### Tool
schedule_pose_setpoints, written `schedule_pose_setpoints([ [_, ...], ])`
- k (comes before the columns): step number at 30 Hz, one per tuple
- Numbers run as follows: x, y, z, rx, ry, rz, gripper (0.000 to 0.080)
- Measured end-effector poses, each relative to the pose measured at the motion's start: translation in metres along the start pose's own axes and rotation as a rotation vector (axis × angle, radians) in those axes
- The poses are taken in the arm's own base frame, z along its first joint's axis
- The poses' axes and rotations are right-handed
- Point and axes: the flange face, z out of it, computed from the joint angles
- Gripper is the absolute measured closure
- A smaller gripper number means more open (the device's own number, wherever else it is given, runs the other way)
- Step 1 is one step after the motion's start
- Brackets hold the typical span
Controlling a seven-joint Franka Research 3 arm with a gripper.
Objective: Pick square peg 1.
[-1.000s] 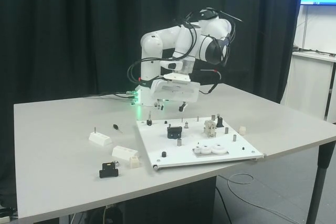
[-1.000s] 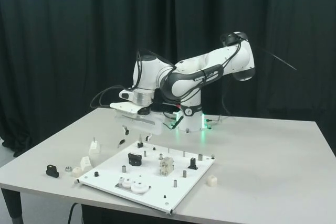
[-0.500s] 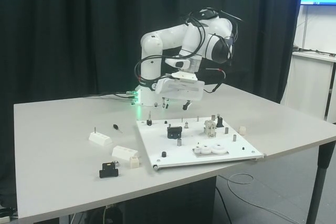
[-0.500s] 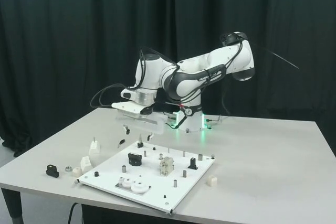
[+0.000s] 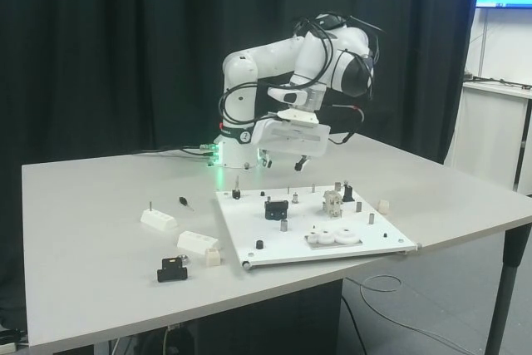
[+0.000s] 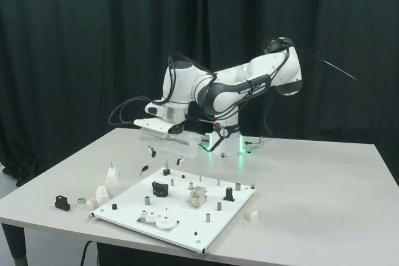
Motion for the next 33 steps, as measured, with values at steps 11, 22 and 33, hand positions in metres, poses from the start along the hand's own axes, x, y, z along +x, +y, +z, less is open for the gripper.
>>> schedule_pose_setpoints([
  [11,0.001,-0.006,-0.011,-0.010,-0.007,-0.003,0.0003],
  [22,0.002,-0.006,-0.014,-0.034,-0.004,-0.012,0.0003],
  [33,0.020,0.018,-0.011,-0.117,0.022,-0.061,0.0003],
])
